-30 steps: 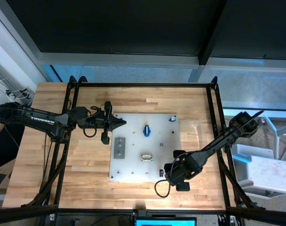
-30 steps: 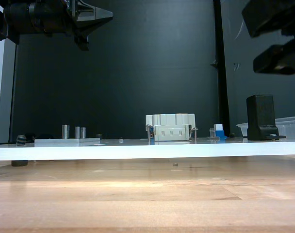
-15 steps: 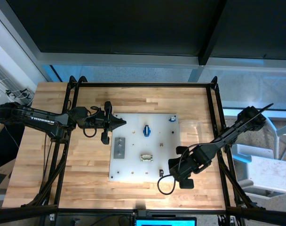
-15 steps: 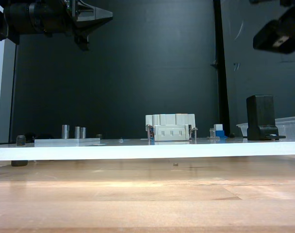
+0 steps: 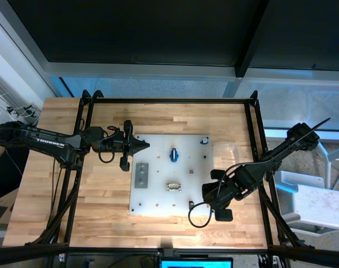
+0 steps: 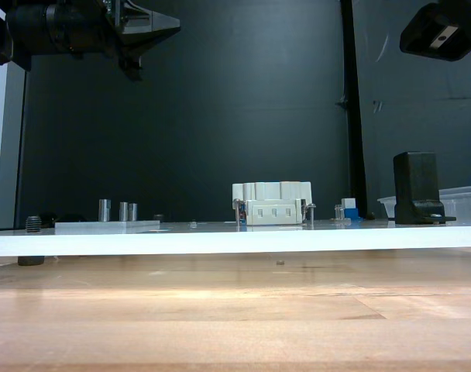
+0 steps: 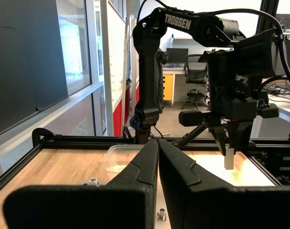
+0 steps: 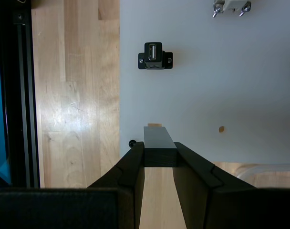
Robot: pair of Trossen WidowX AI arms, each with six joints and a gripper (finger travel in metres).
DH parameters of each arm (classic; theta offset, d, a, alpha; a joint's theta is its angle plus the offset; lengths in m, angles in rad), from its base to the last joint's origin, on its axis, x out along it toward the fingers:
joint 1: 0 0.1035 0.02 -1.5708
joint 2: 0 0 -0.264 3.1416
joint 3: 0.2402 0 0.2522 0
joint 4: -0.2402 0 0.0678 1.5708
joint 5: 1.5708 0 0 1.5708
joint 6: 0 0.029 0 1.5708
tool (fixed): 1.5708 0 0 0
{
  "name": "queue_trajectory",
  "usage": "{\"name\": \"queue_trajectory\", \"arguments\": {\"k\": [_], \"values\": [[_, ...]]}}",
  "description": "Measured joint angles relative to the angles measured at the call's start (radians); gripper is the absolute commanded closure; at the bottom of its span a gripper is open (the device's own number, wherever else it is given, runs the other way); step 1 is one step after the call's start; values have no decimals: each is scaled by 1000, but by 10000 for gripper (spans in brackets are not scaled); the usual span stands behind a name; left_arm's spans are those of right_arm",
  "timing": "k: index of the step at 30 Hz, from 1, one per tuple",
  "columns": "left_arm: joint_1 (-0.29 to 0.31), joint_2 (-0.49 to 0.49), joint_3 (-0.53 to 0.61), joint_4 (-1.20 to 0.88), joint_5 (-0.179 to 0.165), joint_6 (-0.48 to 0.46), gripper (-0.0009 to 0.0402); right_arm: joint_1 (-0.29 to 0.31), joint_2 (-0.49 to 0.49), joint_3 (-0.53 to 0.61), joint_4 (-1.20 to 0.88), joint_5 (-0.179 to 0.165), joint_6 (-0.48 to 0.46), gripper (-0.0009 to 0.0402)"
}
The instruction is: Pick the 16mm bar from the taskboard and place it in the container
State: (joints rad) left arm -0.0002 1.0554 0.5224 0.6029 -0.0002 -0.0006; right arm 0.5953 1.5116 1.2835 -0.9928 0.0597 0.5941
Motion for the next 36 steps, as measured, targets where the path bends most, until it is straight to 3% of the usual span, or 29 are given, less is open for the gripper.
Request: {"name": "queue_trajectory", "arguments": {"k": [7,14,26,36], "values": [[0,0,0,0,0,0,393,-22,-5,0,-8,-1,2,389],[0,0,0,0,0,0,393,-110,-56,-42,-43,0,10,389],[0,0,0,0,0,0,393,-287,-236,-238,-51,-2,2,389],[0,0,0,0,0,0,393,-379,-356,-390,-59,-14,2,389]]}}
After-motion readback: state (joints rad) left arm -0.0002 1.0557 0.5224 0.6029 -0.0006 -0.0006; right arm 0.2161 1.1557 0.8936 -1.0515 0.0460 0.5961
